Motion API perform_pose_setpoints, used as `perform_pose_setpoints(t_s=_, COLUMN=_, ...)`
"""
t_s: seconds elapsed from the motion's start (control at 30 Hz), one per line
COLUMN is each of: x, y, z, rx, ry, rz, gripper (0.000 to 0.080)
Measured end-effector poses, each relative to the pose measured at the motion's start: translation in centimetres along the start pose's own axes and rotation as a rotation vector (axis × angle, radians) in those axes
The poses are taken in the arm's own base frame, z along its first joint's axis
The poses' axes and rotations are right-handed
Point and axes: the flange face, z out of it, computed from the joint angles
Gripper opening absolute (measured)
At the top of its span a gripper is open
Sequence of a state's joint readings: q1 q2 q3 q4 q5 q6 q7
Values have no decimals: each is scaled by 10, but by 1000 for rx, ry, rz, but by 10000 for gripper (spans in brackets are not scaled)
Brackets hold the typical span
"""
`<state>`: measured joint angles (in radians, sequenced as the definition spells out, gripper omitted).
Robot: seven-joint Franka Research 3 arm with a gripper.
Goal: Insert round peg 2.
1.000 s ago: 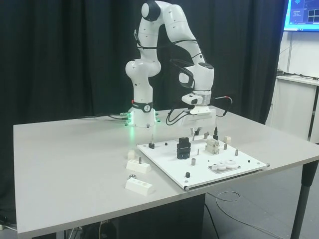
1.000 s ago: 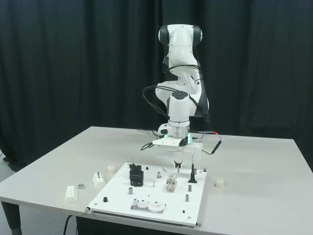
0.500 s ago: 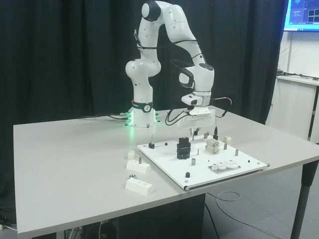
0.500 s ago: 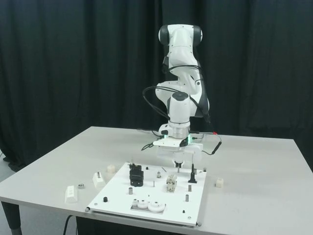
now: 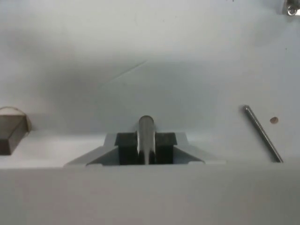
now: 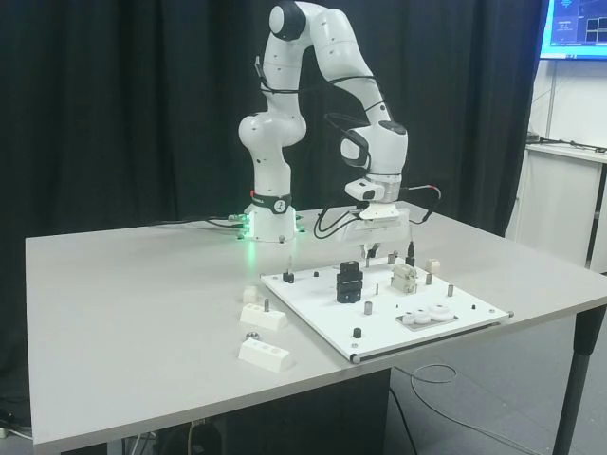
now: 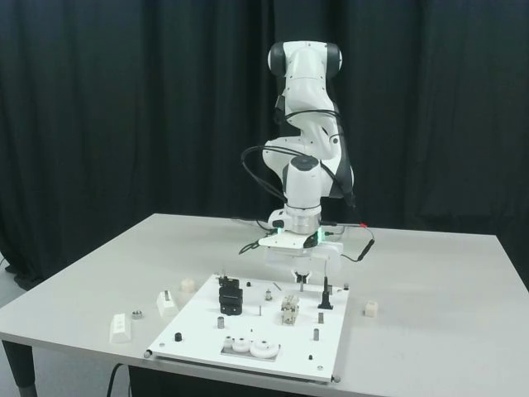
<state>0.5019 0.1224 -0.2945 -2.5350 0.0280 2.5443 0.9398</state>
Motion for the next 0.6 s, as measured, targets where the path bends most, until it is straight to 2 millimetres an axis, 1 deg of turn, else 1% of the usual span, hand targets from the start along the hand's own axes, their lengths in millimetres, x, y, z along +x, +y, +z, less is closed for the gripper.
perform_pose_setpoints(t_s=0.33, x=0, y=0, z=1, rx=-3, ry=0, rz=-2, gripper=74)
perform_pose_setpoints(t_s=0.37, x=0, y=0, z=1, rx=-4, ry=-1, rz=-2, gripper=106)
perform_pose_setpoints(t_s=0.6, x=-1, y=1, z=1, rx=-8, ry=-4, rz=-2, gripper=106)
